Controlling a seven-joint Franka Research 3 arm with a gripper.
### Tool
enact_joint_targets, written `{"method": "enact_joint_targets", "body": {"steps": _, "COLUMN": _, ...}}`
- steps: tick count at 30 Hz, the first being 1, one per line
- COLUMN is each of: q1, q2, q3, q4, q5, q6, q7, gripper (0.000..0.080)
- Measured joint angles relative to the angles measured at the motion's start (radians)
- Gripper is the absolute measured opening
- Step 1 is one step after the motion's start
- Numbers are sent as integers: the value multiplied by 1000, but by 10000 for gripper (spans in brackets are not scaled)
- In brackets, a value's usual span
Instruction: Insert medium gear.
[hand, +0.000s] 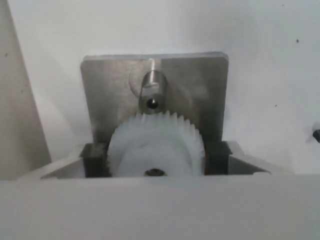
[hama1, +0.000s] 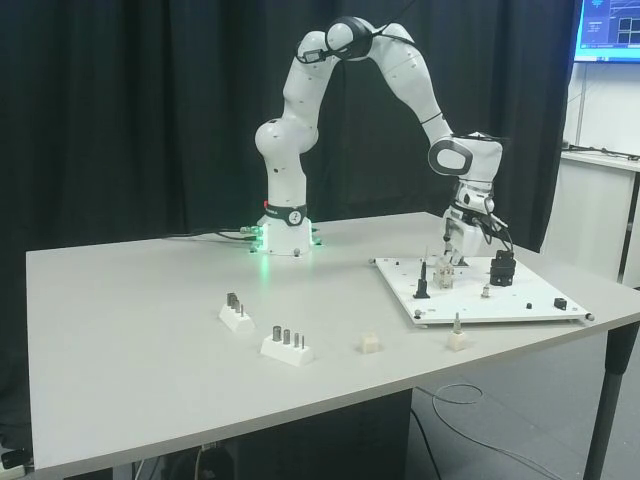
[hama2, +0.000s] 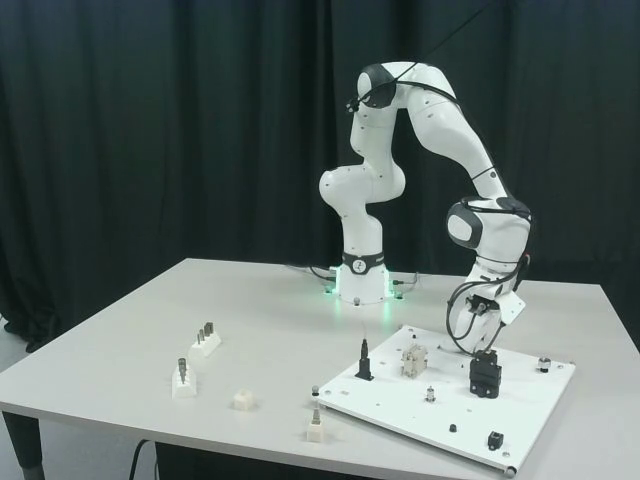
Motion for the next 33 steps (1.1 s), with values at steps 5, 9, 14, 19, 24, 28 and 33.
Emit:
{"method": "enact_joint_targets", "body": {"steps": 5, "q1": 0, "q2": 0, "q3": 0, "q4": 1, "q5": 0, "q6": -5, "q7": -3, "gripper": 571}}
{"method": "enact_joint_targets", "body": {"steps": 9, "q1": 0, "q2": -4, "q3": 1, "q4": 3, "q5": 0, "q6": -14, "q7": -3, "gripper": 751}}
{"method": "enact_joint_targets", "body": {"steps": 14, "q1": 0, "q2": -13, "q3": 7, "q4": 8, "q5": 0, "q6": -38, "q7": -2, "gripper": 751}}
{"method": "enact_joint_targets", "body": {"steps": 19, "q1": 0, "q2": -27, "q3": 15, "q4": 11, "q5": 0, "q6": -61, "q7": 6, "gripper": 789}}
{"method": "enact_joint_targets", "body": {"steps": 24, "q1": 0, "q2": -45, "q3": 29, "q4": 13, "q5": 2, "q6": -91, "q7": 22, "gripper": 798}}
{"method": "enact_joint_targets", "body": {"steps": 28, "q1": 0, "q2": -56, "q3": 44, "q4": 13, "q5": 6, "q6": -114, "q7": 39, "gripper": 800}}
{"method": "enact_joint_targets", "body": {"steps": 33, "q1": 1, "q2": -62, "q3": 65, "q4": 11, "q5": 9, "q6": -132, "q7": 54, "gripper": 800}}
